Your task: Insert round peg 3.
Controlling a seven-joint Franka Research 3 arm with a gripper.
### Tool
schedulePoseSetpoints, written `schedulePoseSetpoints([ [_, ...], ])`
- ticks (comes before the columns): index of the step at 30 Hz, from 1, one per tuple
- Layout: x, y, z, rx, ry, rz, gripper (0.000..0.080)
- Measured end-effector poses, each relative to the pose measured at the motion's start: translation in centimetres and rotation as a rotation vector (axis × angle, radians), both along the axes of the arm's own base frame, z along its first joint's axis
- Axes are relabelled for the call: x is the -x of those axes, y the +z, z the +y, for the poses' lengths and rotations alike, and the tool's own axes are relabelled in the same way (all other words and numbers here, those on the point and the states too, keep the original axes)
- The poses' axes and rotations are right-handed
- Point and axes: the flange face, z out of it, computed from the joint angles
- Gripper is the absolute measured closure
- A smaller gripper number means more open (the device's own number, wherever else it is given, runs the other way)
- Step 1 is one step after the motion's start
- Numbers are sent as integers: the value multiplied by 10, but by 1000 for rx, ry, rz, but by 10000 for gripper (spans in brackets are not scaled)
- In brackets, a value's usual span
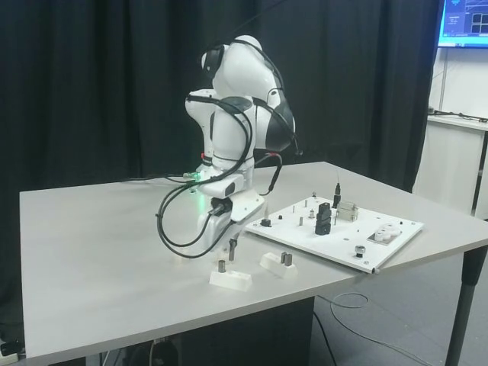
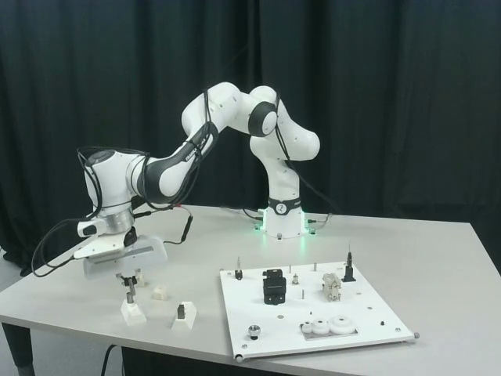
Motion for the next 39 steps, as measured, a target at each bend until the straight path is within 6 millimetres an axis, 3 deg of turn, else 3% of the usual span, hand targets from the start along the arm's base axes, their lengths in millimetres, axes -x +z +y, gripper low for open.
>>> schedulePoseSetpoints([
  [23,-7,16,9,6,-14,6,688],
  [39,-13,24,38,-45,1,26,688],
])
